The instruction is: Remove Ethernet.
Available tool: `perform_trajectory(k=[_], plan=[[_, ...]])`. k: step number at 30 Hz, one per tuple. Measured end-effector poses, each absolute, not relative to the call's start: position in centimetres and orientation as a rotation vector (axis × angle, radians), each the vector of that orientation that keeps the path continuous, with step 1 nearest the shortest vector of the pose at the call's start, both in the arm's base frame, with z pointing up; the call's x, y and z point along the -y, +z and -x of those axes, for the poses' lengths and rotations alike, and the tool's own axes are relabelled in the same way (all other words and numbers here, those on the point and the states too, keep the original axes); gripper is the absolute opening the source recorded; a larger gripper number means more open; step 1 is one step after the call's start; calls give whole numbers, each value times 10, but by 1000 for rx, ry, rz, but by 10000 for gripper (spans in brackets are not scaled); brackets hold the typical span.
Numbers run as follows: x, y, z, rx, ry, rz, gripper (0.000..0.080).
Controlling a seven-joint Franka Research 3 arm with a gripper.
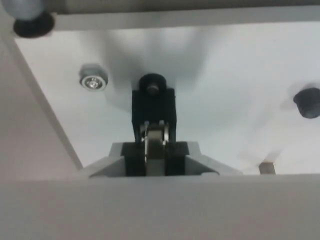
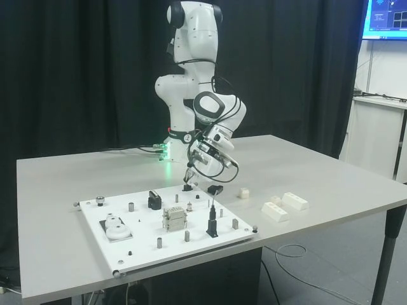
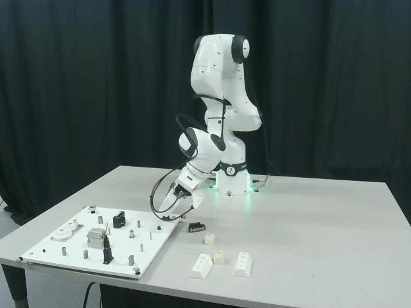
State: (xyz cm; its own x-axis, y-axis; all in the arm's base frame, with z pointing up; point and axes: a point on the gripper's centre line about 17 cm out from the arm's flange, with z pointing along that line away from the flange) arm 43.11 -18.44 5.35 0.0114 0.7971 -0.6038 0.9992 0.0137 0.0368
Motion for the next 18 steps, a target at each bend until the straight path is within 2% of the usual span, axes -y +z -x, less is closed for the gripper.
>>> perform_trajectory(k=[18], plan=[[184, 86, -431, -1752, -653, -1798, 80]])
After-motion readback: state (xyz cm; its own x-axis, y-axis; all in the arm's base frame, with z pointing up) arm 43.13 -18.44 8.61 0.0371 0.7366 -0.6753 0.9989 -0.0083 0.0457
